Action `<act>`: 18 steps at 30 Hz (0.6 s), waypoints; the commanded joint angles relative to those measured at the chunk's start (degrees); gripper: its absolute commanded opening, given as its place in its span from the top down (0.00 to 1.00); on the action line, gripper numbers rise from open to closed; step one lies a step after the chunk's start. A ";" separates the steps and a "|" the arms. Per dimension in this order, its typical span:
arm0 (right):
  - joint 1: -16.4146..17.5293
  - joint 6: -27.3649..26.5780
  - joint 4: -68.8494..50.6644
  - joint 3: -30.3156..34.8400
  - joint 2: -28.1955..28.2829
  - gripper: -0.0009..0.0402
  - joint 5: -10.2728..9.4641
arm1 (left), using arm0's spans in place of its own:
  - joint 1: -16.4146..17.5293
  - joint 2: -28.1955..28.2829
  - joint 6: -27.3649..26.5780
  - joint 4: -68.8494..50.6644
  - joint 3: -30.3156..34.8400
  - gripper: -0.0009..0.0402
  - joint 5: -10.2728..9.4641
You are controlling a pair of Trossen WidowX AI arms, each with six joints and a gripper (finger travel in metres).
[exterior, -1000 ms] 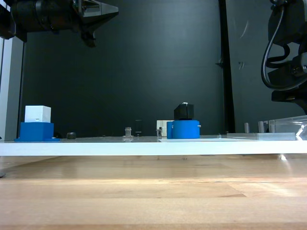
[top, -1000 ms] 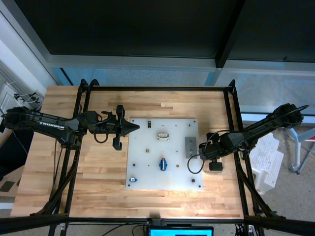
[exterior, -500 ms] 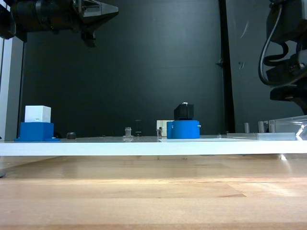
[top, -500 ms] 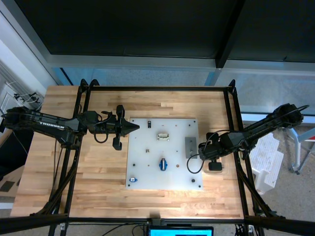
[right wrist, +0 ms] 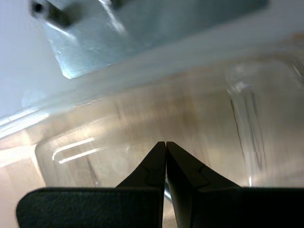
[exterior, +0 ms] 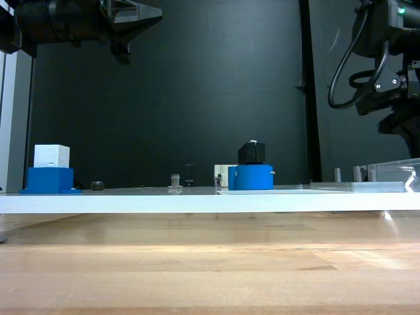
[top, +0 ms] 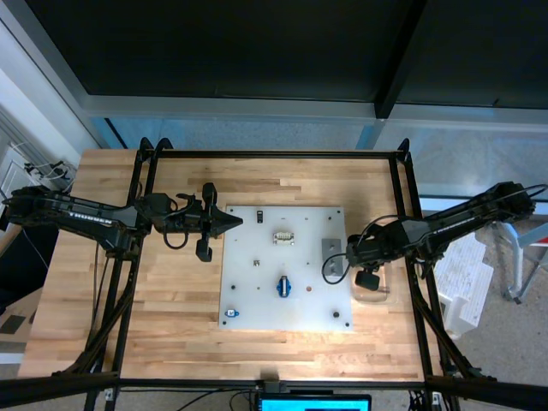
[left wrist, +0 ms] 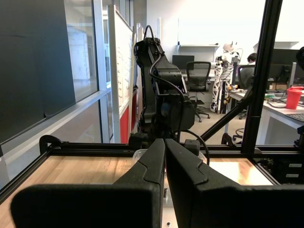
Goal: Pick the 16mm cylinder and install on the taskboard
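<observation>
The large white square taskboard [top: 257, 291] lies in the middle of the pale wooden table [top: 163, 334]. On it, the silver connector [top: 283, 236] sits towards the far edge. The blue connector [top: 283, 286] stands nearer, in line with it, and the rectangular grey metal block [top: 330, 254] lies by the right edge. A small blue-and-white block [top: 231, 314] stands at the near left corner. The clear plastic tray [top: 381, 295] lies on the table just beside the board's right edge. The black left gripper [top: 237, 221] hangs high above the board's far left corner. The black right gripper [right wrist: 165, 145] hangs over the tray, just right of the metal block.
</observation>
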 commanded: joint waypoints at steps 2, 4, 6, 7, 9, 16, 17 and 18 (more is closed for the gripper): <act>0.02 2.71 -4.72 -0.50 -2.38 0.96 0.24 | 0.00 0.00 0.00 0.00 0.02 0.98 0.02; 0.04 3.34 -5.29 -1.07 -3.69 0.92 0.11 | 0.02 0.00 0.00 0.02 0.02 0.98 0.00; 0.04 4.55 -5.35 -1.55 -4.57 0.86 -0.33 | 0.00 0.00 0.00 0.02 0.02 0.98 0.00; 0.04 4.52 -5.35 -1.84 -4.92 0.82 -0.35 | 0.02 0.00 0.00 0.02 0.02 0.98 0.02; 0.07 4.57 -5.31 -2.43 -5.51 0.75 -0.31 | 0.02 0.00 0.00 0.00 0.02 0.98 0.02; 0.76 2.78 -4.94 -4.13 -6.91 0.51 -0.35 | 0.02 0.00 0.00 0.00 0.02 0.98 0.02; 1.22 2.82 -4.90 -4.22 -7.08 0.49 -0.44 | 0.02 0.02 0.02 0.00 0.02 0.98 0.02; 1.81 2.78 -4.87 -4.33 -7.39 0.47 -0.85 | 0.00 0.00 0.00 0.02 0.02 0.98 0.02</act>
